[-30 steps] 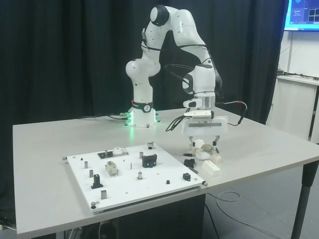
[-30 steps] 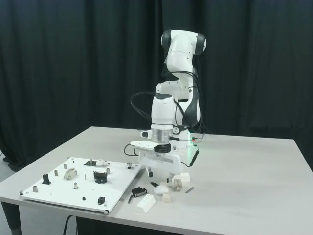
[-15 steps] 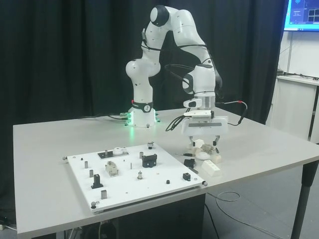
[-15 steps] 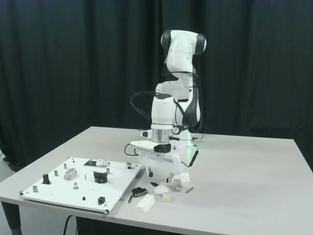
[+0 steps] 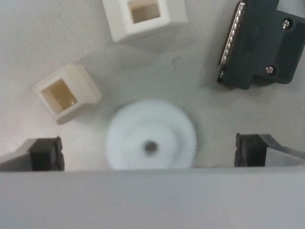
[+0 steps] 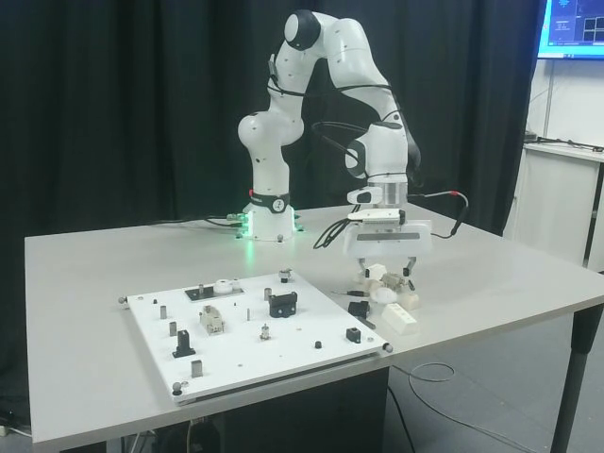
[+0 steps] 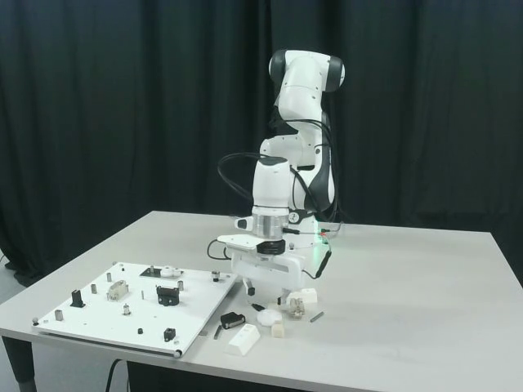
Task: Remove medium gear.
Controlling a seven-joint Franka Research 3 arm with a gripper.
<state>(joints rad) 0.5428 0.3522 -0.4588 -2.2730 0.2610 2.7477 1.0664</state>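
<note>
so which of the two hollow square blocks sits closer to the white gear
The smaller hollow block, lying tilted just beside the white gear. The larger hollow white block sits farther away, past the gear's rim. The open gripper straddles the gear.

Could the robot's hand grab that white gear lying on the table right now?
Probably yes. In the wrist view the white gear lies flat on the table between the hand's two open fingers, with nothing over it. The small white blocks and the black connector sit off to the side.
</note>
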